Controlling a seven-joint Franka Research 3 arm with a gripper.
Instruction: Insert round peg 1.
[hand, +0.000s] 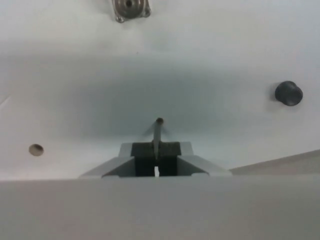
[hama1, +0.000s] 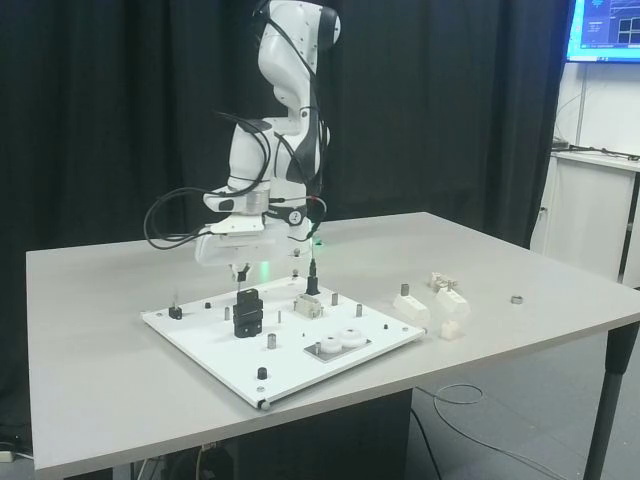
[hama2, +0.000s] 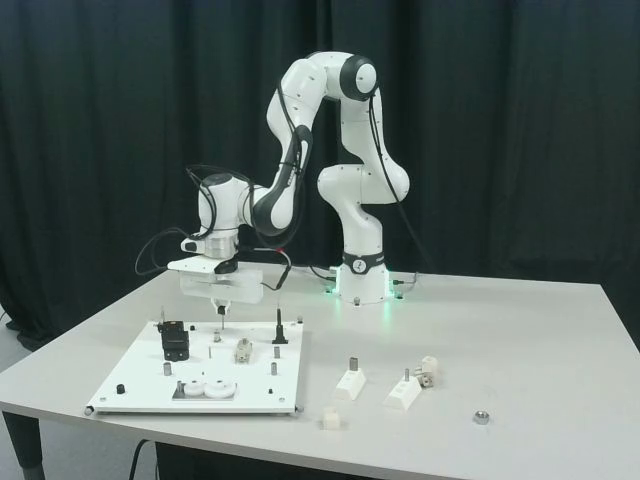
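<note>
The jaws (hand: 157, 159) are clenched on a thin round peg (hand: 158, 134), which sticks out below the fingertips and hangs above the white board (hama1: 215, 345) that lies on the grey tabletop (hama1: 480, 260). In the wrist view the peg's tip is over bare board, not over an opening; a small round hole (hand: 36, 149) shows well off to one side, and a black knob (hand: 288, 93) and a metal fitting (hand: 130, 8) stand well apart from it in other directions. Judging from this, the step in hand is carrying the peg to its hole, and which hole is meant cannot be told for sure from these pictures. To do it well, the arm should travel sideways at its present height, clear of the black block (hama1: 246, 312) and the posts standing on the board, then stop with the tip centred over the opening. The peg should be kept upright, lowered slowly, and let go only once it is seated; a tilted peg would likely catch on the rim.
</note>
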